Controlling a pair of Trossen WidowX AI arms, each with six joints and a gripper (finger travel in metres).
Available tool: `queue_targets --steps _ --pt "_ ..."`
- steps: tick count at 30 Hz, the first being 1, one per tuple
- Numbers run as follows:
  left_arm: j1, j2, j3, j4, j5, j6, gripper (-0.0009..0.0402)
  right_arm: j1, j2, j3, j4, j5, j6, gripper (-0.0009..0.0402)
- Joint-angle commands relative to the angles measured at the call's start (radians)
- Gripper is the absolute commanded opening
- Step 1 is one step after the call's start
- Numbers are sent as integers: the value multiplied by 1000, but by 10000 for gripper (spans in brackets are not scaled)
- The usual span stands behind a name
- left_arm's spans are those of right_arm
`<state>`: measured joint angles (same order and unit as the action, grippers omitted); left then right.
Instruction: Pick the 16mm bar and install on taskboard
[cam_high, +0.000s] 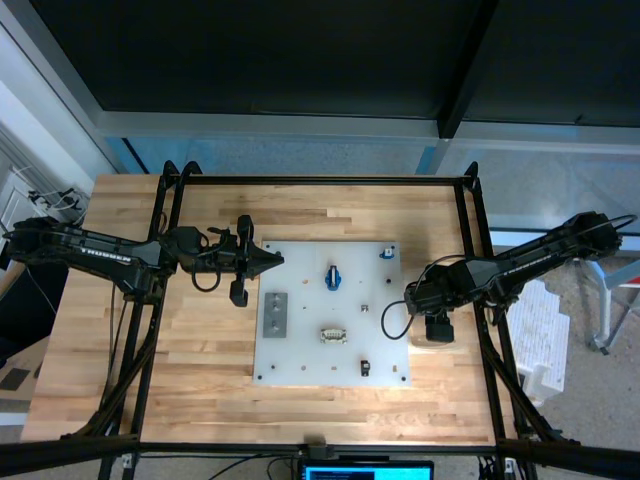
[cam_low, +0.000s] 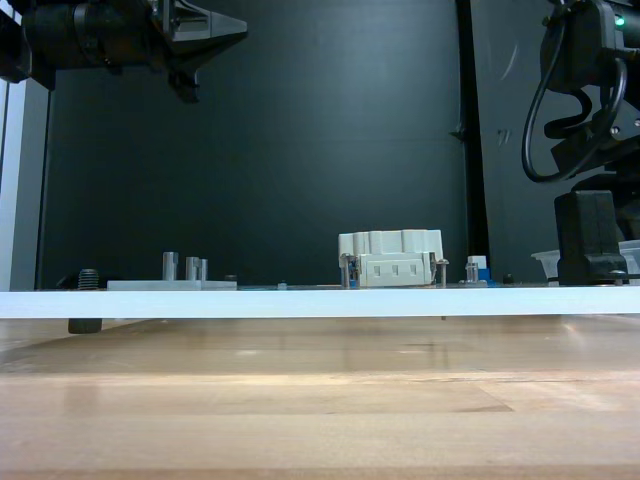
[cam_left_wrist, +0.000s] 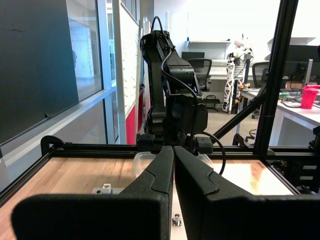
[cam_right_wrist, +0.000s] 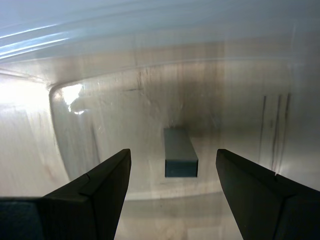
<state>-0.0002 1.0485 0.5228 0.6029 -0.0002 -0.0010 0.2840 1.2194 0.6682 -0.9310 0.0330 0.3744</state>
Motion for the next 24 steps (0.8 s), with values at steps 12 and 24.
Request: queue_targets --steps 12,24 --pt "0 0 0 0 0 0 0 0 0 -4 2 26 3 223" --pt "0 0 0 0 0 0 0 2 0 -4 2 27 4 149"
